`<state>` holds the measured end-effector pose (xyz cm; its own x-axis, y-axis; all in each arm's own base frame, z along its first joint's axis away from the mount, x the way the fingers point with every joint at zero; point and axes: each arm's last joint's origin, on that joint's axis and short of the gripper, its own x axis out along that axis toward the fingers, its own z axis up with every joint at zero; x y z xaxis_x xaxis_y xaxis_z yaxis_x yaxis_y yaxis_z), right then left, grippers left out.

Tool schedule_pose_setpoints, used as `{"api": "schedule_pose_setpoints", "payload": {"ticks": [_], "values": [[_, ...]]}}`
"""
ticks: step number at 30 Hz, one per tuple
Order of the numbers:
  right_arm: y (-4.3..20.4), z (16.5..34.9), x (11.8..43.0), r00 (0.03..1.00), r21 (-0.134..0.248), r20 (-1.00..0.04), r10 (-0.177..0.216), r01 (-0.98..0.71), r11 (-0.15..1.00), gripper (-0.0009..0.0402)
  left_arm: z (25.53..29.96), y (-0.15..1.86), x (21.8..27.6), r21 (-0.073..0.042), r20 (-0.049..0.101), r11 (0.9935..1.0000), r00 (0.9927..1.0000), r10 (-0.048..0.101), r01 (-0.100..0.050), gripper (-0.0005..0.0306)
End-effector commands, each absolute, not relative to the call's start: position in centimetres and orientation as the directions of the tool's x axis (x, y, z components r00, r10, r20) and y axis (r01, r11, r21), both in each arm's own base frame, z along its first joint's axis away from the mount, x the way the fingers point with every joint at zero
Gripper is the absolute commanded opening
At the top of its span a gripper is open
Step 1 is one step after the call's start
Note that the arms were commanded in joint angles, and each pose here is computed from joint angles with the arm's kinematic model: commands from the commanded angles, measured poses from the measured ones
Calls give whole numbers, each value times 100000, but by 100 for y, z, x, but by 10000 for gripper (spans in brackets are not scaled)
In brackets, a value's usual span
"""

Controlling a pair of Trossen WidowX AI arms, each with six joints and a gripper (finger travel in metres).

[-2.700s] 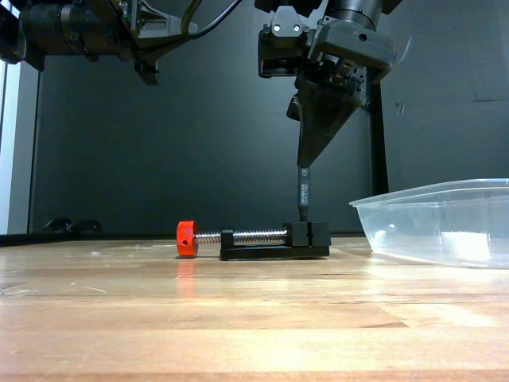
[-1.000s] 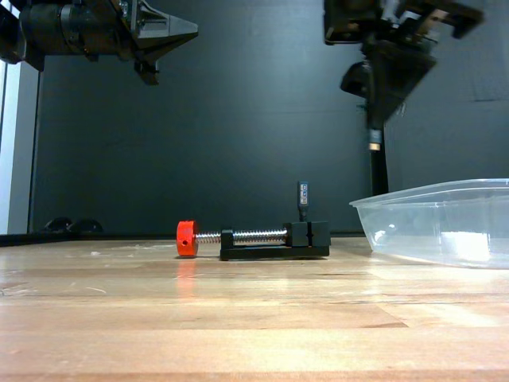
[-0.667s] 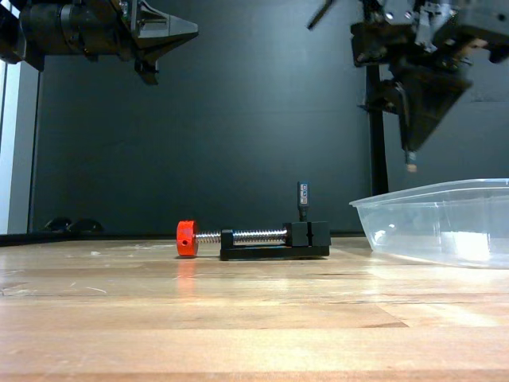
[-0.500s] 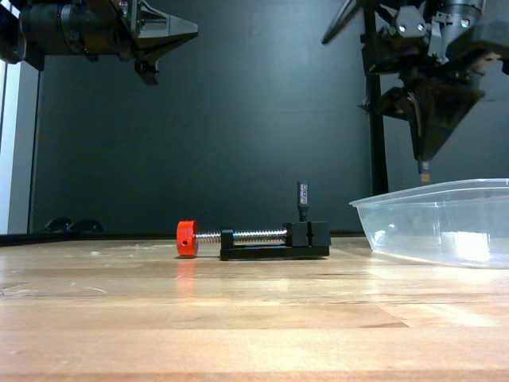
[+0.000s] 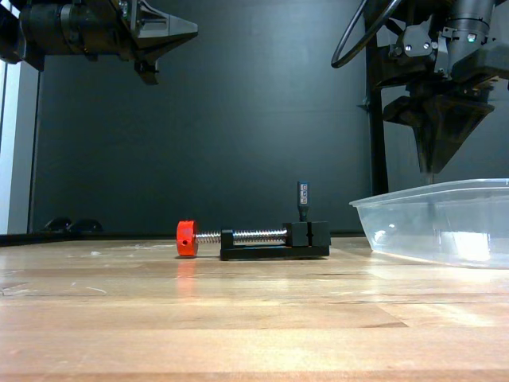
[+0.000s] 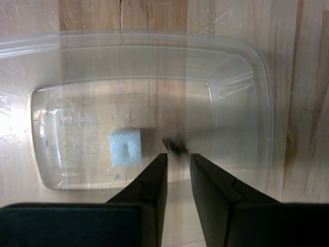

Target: Remove the USB-C connector from taskboard and place in the container

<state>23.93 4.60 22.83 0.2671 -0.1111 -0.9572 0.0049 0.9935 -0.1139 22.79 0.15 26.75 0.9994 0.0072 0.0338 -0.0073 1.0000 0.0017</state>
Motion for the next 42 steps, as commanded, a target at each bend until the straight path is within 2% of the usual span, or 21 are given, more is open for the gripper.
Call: {"api": "schedule_pose_setpoints", "payload": {"ticks": [1,12,21,25,31,35,39,42], "values": [[462,2283,2395,26757,-11420,-95709,-11128,467,99345,89,2676,15,2280,208,3414,99997,99939,724,-732,0],[465,2300,2384,27418,-11229,-95549,-10892,342,99367,143,2676,15,2280,208,3414,99997,99939,686,-694,0],[465,2325,2387,29793,-10693,-94892,-10390,618,99425,147,2676,15,2280,208,3414,99997,99939,686,-694,0],[470,2440,2391,39476,-6721,-91658,-6355,458,99773,126,2676,15,2280,208,3414,99997,99939,686,-694,0],[455,2642,2387,54499,-402,-83844,-72,-487,99998,60,2676,15,2280,208,3375,99997,99941,686,-694,0],[407,2737,2396,61281,772,-79005,1692,-1764,99981,2,2676,15,2280,208,3414,99997,99939,686,-694,0],[283,2795,2455,66701,3931,-74378,4334,-2107,99900,5,2676,15,2280,208,3414,99997,99939,724,-732,0],[213,2843,2505,71610,3141,-69700,3728,-2145,99928,0,2676,15,2280,208,3375,99997,99941,686,-694,0]]}}
